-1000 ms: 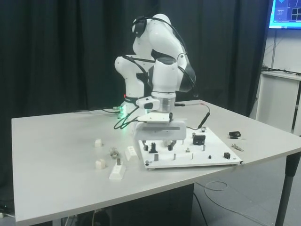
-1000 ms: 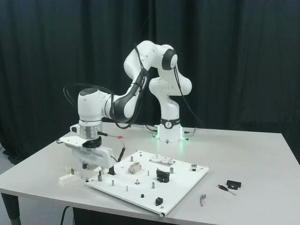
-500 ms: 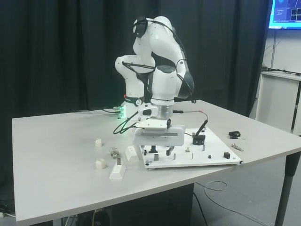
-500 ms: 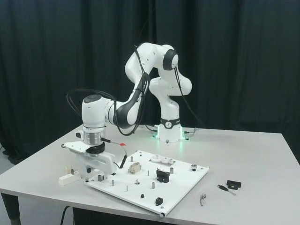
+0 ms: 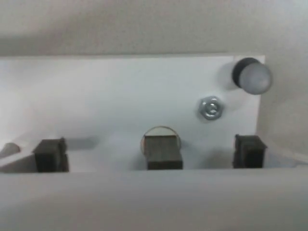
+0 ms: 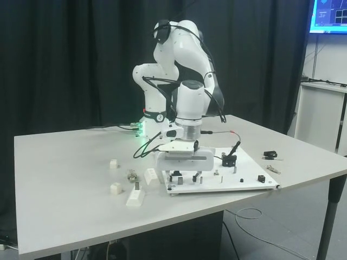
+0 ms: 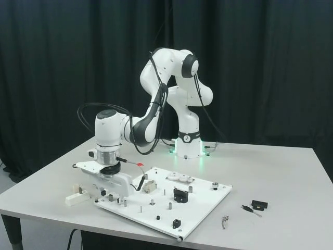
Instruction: Remove square peg 4.
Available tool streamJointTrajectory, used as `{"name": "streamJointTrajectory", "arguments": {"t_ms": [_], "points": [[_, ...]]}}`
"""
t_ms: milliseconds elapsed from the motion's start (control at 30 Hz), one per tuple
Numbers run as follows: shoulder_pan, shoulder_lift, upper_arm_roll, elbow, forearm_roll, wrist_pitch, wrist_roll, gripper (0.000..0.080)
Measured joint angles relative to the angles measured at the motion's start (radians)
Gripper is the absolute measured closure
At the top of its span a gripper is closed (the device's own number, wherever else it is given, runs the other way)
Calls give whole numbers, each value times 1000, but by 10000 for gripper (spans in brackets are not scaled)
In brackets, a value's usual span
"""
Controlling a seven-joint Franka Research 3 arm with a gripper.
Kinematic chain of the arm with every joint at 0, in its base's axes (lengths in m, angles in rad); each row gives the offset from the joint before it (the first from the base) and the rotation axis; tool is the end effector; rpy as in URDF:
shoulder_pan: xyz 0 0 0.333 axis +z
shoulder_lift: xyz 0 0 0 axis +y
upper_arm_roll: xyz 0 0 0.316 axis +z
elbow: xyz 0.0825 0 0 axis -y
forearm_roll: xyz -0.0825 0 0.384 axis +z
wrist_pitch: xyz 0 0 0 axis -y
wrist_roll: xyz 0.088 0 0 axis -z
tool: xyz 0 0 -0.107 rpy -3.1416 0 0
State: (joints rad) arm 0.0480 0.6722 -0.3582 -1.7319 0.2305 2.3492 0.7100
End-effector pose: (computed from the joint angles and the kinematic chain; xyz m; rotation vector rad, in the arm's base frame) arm 0.6429 -0.1796 0.2121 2.6200 -1.6282 0.0132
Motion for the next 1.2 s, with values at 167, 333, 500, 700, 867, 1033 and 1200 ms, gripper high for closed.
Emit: {"name": "streamJointTrajectory", "arguments": {"t_ms": [167, 333, 500, 700, 867, 1033, 1200], "points": [[0, 0, 6, -8, 0, 14, 0, 118], [0, -1, 7, -17, 4, 21, 0, 118], [-1, -1, 2, -22, 6, 27, 0, 512], [-5, -2, -2, -24, 6, 27, 0, 649], [-6, -2, -2, -24, 6, 27, 0, 647], [-7, -3, -2, -25, 9, 27, 0, 647], [-8, -4, -2, -27, 20, 27, -2, 647]]}}
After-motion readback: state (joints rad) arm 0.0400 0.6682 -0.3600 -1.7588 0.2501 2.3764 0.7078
